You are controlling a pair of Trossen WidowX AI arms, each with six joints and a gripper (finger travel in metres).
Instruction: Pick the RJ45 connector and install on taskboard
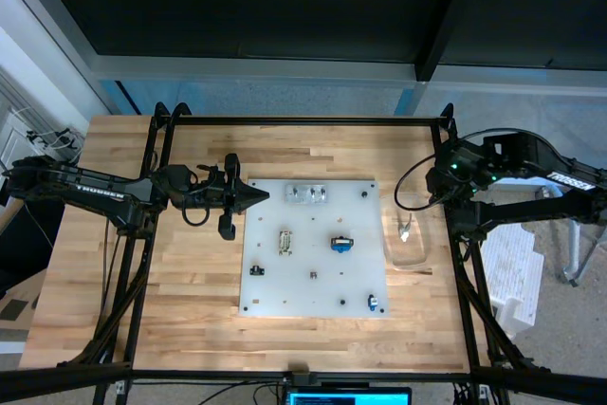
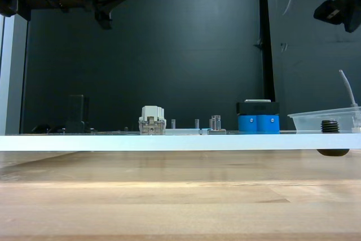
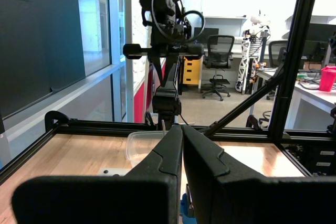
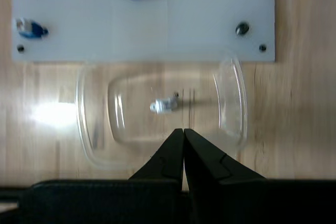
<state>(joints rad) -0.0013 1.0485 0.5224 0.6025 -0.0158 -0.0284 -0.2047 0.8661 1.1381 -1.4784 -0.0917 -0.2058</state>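
hovering above the clear tray (image 4: 80,111), right gripper (image 4: 184,130) is pointing down, jaws shut empty | rj45 connector (image 4: 165,104) is lying in the tray, beneath the tips, untouched | left gripper (image 1: 264,195), jaws closed, is hanging over the left edge of the taskboard (image 1: 313,234)

Beyond the left jaws lies an office: black swivel chairs (image 3: 223,51), a yellow cabinet (image 3: 191,72), white desks (image 3: 311,91), tan floor (image 3: 220,113), tall windows (image 3: 92,19) beside. Below the right jaws, the pale wooden tabletop (image 4: 304,103) carries a bright patch of glare (image 4: 50,115).
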